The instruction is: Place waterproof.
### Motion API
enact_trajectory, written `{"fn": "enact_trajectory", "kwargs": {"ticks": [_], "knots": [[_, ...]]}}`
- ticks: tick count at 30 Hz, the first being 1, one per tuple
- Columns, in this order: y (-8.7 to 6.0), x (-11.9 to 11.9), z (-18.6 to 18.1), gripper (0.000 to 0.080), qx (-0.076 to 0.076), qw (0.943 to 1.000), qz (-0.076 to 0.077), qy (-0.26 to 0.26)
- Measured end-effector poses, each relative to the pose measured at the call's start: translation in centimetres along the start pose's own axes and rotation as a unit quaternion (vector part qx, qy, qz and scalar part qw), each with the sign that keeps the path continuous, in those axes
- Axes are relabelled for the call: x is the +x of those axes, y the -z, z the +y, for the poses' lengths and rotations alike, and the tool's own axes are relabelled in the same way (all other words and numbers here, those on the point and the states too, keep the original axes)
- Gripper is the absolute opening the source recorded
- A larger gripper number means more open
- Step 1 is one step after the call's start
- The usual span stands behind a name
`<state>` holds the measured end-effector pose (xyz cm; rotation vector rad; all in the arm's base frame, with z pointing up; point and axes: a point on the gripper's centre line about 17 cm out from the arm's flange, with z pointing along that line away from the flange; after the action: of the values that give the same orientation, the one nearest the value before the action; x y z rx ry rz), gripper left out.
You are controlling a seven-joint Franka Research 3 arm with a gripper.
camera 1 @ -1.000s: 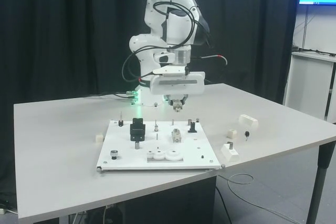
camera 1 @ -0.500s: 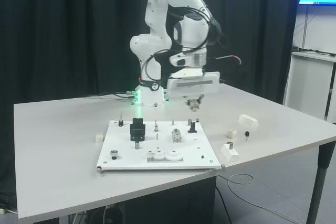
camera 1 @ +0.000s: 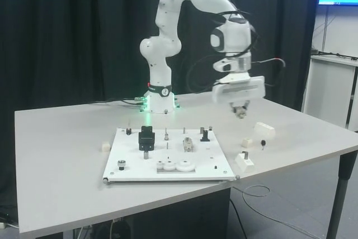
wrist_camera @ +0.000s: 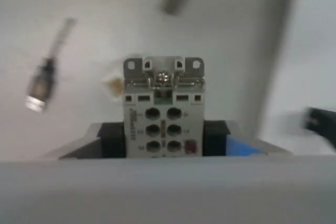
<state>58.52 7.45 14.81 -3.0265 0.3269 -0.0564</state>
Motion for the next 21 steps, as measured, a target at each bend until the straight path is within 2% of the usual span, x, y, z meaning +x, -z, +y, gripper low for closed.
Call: {"fn": "enact_trajectory", "kwargs": {"ticks": [5,8,21], "knots": [[-1.0,0.6,-4.4,0.0309,0.003,0.9997,0.023,0.005],[-1.8,0.7,-6.8,0.0309,0.003,0.9995,0.03,0.008],[-5.5,2.0,-14.5,0.0309,-0.005,0.9989,0.039,0.026]]}}
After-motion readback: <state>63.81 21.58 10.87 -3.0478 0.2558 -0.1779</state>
